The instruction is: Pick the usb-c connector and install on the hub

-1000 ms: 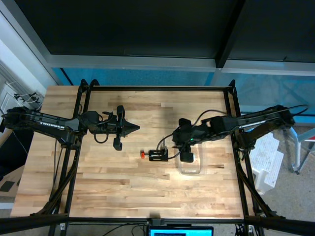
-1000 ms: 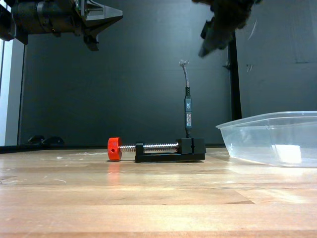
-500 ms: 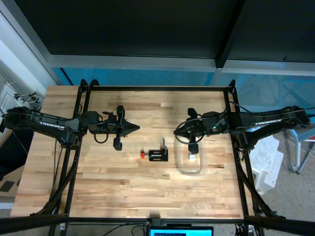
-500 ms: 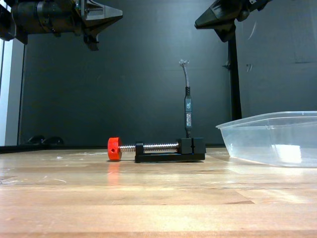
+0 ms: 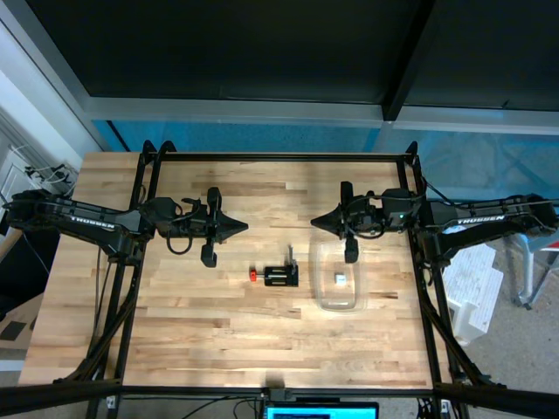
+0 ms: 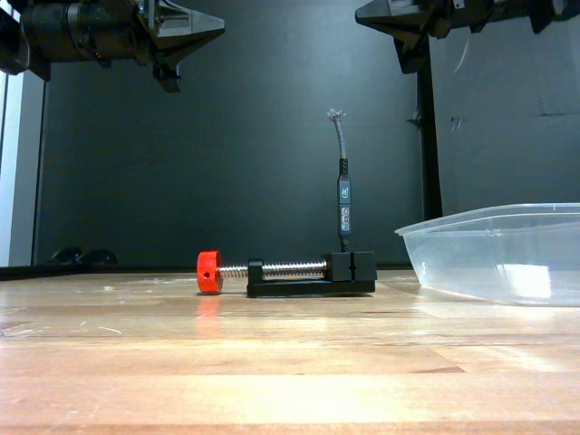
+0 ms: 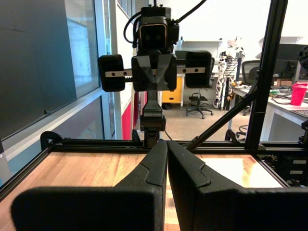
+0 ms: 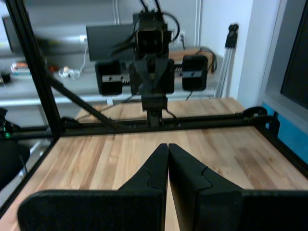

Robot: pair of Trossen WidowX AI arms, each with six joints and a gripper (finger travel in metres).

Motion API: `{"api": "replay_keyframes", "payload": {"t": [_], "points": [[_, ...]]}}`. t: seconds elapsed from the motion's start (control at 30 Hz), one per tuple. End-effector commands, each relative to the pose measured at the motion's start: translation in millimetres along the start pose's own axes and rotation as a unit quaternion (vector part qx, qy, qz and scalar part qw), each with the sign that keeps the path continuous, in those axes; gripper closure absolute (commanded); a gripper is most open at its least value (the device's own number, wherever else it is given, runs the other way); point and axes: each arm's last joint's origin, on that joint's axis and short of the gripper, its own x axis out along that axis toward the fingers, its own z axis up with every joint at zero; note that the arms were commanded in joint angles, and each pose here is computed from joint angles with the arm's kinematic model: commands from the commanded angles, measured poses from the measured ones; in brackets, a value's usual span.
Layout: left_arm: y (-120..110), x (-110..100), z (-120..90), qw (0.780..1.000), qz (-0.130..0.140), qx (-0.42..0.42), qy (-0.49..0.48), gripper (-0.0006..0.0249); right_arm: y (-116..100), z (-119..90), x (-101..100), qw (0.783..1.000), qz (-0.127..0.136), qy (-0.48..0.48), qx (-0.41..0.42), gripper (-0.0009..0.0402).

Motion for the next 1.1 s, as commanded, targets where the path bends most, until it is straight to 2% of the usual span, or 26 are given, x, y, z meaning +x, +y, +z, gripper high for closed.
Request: {"api": "replay_keyframes", "payload": {"t": [0.03, 0.43, 1.1], "points": [[0, 0, 0, 1.000, 0.000, 0.000, 0.000, 0.0243, -4, -5, -4, 1.000, -0.006, -0.020, 0.002, 0.0394], [0, 0, 0, 1.000, 0.000, 0.000, 0.000, 0.0243, -6, -23, -11, 0.999, -0.004, -0.048, -0.001, 0.0394], [0, 0, 0, 1.000, 0.000, 0.000, 0.000, 0.0243, -6, -23, -12, 0.999, -0.005, -0.051, 0.001, 0.0393]]}}
